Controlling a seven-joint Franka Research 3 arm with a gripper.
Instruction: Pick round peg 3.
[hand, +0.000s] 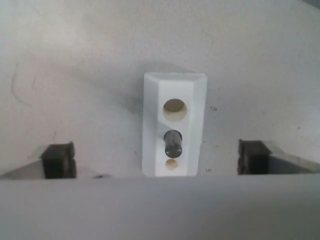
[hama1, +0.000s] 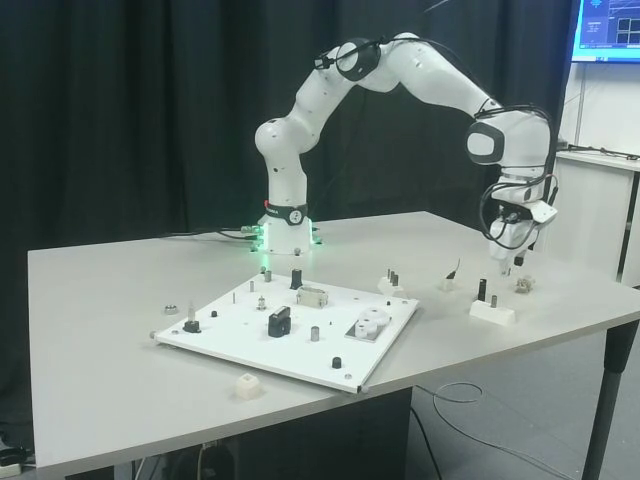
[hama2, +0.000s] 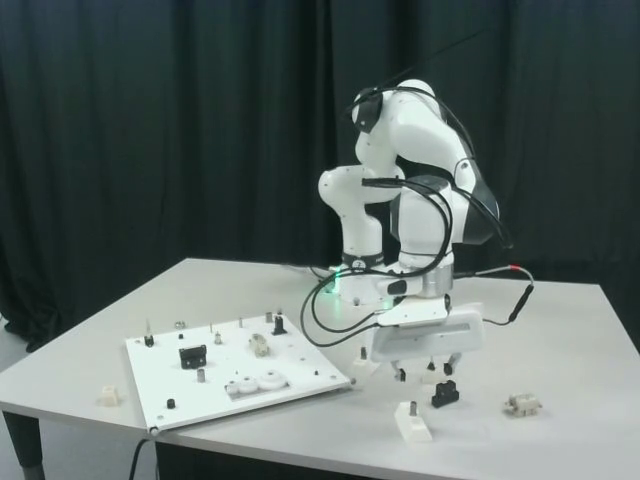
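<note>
Black curtains back the grey tabletop (hama1: 90, 330). One white holder block (hand: 173, 125) stands near the tabletop's edge with open surface all round. It has three holes; round peg 3 (hand: 172, 143) stands in the middle one. Fingers (hand: 58, 161) hover above, spread apart, empty.

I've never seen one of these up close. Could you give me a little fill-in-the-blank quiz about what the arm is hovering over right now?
1. The gripper hangs above a white holder block, its jaws ____.
2. The block has three holes, and a peg stands in the ____ one.
3. The block rests on the grey table, ____ the white board.

Missing words: open; middle; off
</note>
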